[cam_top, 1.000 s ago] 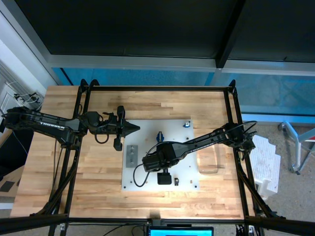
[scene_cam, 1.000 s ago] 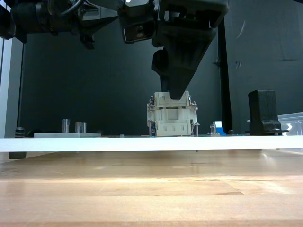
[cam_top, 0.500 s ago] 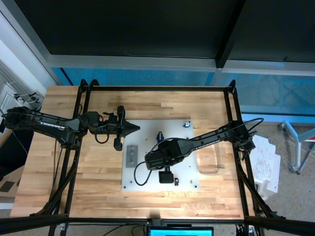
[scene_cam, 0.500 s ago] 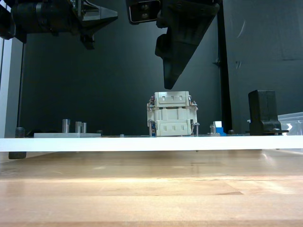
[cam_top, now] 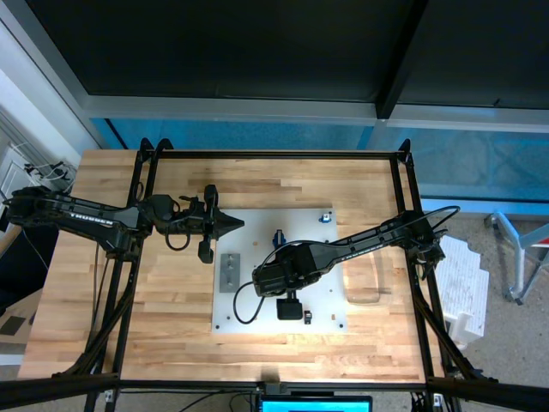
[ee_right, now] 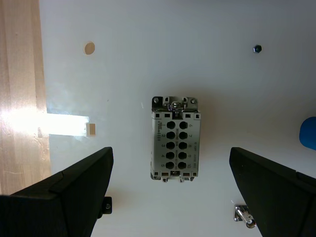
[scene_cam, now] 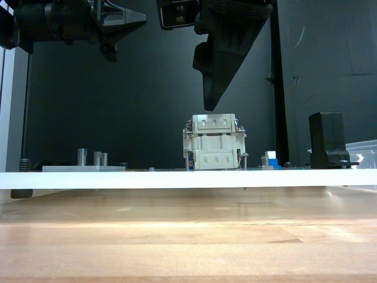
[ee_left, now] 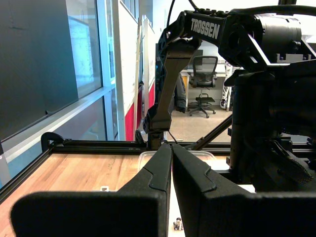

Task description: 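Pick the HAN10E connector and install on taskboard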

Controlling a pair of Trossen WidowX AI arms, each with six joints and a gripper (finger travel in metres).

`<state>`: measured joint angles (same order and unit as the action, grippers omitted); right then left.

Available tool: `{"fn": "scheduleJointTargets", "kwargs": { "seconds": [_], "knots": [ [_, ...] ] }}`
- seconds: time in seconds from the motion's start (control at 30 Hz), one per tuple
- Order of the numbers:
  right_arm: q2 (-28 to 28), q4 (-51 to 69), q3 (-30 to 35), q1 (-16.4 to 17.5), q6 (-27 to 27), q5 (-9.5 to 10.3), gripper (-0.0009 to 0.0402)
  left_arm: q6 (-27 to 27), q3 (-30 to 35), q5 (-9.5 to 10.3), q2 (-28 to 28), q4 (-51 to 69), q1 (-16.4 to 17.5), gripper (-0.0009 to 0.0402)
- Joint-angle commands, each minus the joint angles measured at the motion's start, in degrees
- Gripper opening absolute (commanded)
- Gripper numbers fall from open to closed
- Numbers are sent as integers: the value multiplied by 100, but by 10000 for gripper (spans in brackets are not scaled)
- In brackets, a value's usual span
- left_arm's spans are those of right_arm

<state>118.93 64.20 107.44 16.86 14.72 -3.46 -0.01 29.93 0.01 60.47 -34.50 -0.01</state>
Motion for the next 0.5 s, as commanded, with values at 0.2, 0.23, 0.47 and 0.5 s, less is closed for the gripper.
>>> {"fn": "scheduleJointTargets", "kwargs": {
  "seconds": [0.2,0.23,0.47,0.5],
  "knots": [
    [-293,-44,-208,-13,-264,-4,315,2,2,0,2,-2,0,1],
    [-382,-114,-295,-28,-295,-4,311,2,2,0,2,-2,0,1],
    [-1209,-570,-1038,-234,-330,-22,287,2,2,0,2,0,0,1],
    [-1338,-654,-1163,-282,-334,-24,283,2,2,0,2,0,0,1]
  ]
}}
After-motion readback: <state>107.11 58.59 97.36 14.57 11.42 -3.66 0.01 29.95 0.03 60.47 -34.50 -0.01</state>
